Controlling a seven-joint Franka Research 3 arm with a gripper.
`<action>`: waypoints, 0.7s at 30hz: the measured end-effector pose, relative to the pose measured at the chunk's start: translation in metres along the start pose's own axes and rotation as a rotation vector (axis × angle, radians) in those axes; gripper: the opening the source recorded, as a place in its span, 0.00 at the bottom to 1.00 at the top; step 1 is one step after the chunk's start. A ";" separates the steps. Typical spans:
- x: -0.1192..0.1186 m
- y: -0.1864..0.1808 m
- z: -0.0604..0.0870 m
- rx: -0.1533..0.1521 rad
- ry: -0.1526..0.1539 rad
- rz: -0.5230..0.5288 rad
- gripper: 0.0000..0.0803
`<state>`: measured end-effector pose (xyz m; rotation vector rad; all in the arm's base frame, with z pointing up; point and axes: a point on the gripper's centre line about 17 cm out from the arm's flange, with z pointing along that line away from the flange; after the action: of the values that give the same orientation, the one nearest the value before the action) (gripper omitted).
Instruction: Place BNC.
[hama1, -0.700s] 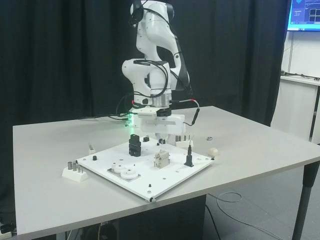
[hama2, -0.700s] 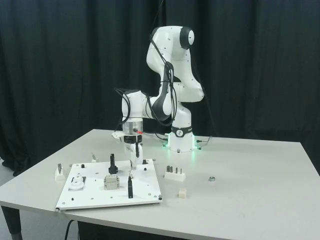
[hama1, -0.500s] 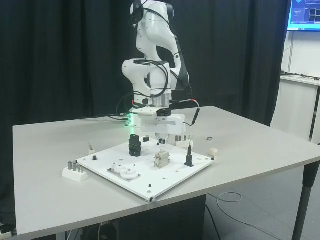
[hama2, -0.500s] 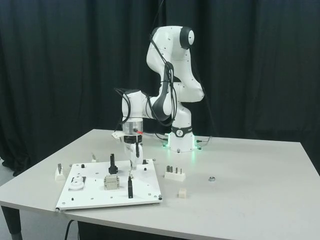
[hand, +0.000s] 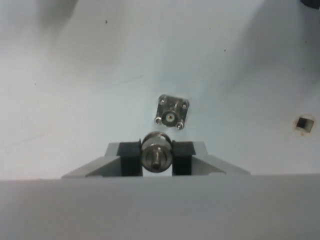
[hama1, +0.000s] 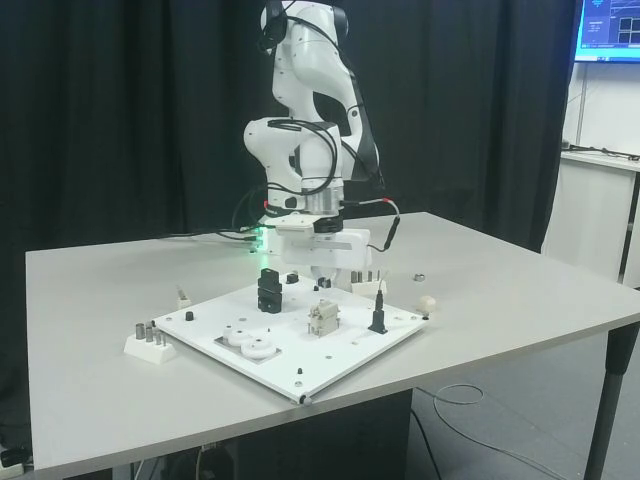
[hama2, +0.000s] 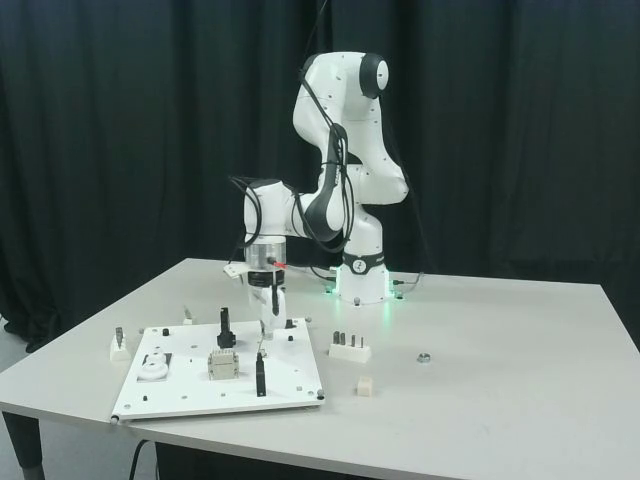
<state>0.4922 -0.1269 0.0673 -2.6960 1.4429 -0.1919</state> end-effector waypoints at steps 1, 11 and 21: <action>0.000 0.000 0.000 0.000 0.000 -0.001 0.15; -0.001 -0.002 0.000 0.001 0.001 -0.005 0.15; -0.005 -0.006 0.000 -0.002 -0.002 -0.027 0.15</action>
<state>0.4941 -0.1195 0.0674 -2.7173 1.4076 -0.1901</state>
